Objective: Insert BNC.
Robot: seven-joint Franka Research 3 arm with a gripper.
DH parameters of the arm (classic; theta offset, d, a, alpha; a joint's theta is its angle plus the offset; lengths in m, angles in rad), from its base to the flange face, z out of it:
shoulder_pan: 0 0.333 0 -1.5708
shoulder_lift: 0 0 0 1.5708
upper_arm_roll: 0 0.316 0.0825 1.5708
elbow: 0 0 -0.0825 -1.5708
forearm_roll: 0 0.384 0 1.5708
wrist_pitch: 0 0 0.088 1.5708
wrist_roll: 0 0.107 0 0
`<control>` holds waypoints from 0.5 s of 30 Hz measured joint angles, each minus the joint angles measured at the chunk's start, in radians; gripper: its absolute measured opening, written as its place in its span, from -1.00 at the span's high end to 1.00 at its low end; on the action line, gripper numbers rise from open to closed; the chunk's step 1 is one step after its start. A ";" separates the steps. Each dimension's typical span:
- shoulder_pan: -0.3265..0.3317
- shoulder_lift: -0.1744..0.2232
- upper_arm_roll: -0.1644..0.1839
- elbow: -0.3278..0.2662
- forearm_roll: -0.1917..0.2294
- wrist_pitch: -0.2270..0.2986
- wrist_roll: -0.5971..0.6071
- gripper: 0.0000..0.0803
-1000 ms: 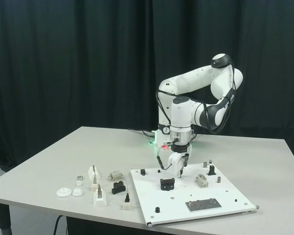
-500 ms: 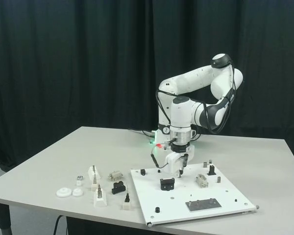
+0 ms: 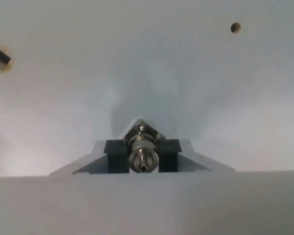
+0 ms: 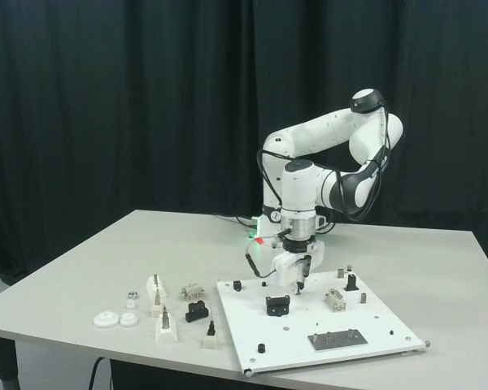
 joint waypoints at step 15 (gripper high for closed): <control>0.000 0.000 -0.001 0.000 0.002 -0.002 0.012 0.69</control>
